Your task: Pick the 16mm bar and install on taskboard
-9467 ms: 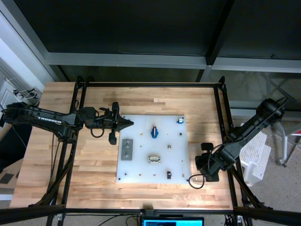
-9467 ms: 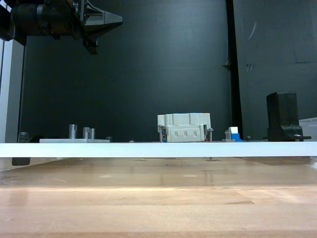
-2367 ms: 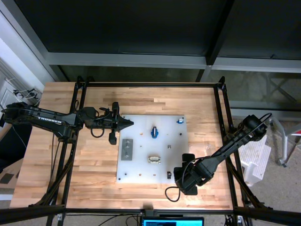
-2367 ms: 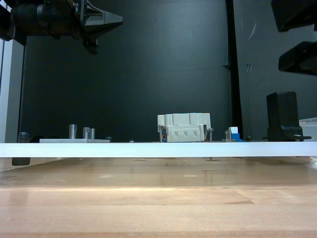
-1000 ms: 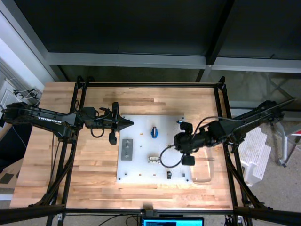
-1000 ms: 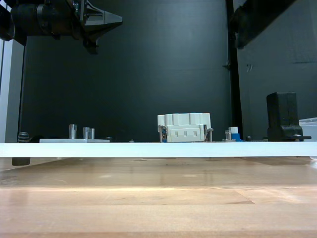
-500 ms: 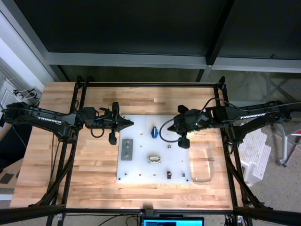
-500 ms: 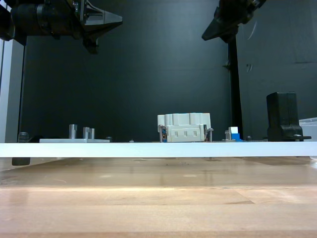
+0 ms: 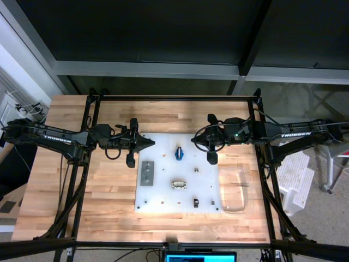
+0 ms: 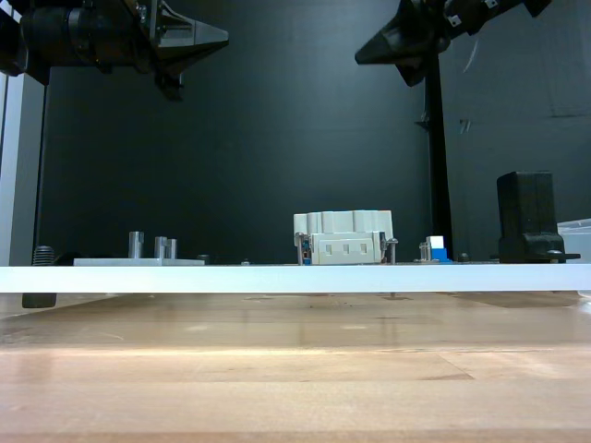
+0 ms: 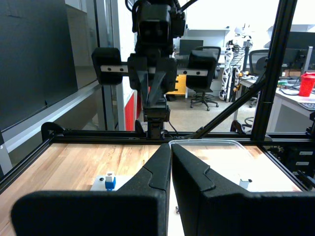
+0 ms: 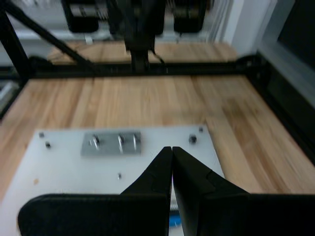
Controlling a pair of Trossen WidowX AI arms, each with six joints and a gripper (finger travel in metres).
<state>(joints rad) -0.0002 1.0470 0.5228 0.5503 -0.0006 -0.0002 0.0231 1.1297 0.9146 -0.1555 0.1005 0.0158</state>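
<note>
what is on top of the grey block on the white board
Three short metal pegs stand upright on the grey block; how deep they sit is hidden. The left gripper and right gripper, both shut, hover above the taskboard's far edge.

Robotics lab, office chairs, desks, framed workbench

A: What's the table?
B: Wood, pale planks w/ slight sheen. On it the taskboard, mid-frame: white plastic, smooth, matt.
A: Block on its left?
B: The grey metal block, dull finish. The tray, lower right: clear plastic, glossy.
A: Arms' ends?
B: The left gripper, ctr-left, and the right gripper, ctr-right: both matt black plastic.
</note>
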